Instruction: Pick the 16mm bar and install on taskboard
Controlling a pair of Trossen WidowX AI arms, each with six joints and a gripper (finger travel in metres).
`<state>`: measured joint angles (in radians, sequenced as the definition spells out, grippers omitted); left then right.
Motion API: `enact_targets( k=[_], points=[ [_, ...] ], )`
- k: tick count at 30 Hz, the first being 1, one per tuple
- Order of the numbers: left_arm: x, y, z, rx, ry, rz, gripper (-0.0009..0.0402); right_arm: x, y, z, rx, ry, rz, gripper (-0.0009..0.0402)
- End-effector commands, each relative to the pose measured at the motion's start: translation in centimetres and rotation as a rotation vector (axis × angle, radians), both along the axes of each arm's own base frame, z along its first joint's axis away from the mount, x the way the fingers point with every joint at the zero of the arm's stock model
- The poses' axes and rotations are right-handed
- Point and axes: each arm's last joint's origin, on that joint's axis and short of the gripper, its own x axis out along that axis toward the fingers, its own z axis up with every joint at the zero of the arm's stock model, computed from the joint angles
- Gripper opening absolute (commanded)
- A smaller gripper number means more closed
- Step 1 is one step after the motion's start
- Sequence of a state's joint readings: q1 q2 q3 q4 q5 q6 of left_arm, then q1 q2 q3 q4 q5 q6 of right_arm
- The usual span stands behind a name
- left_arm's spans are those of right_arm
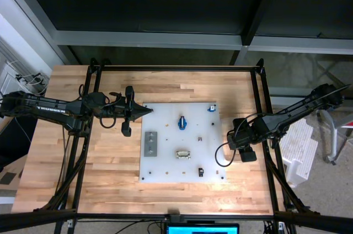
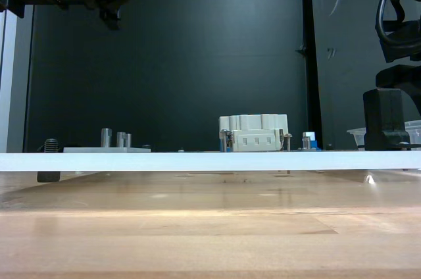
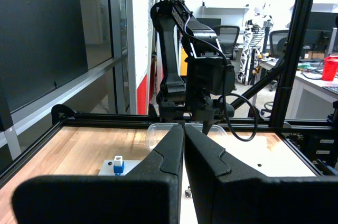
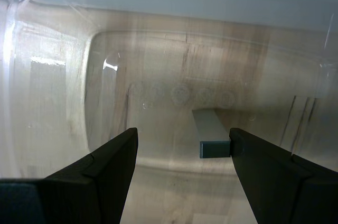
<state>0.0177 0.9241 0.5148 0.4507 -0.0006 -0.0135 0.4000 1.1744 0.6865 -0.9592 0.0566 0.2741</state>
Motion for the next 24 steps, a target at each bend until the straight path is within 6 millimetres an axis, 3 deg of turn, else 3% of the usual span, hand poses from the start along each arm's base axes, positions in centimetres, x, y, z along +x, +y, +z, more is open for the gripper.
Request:
enact_targets(
  k=[1, 24],
  points=[
    [0.0, 0.0, 0.0, 0.000, 0.000, 0.000, 0.0000, 0.0, 0.0, -0.1, -0.003, 0.000, -0.003, 0.0240],
    [0.0, 0.0, 0.0, 0.000, 0.000, 0.000, 0.0000, 0.8, 0.3, -1.3, -0.008, 0.009, -0.004, 0.0240]
  ],
)
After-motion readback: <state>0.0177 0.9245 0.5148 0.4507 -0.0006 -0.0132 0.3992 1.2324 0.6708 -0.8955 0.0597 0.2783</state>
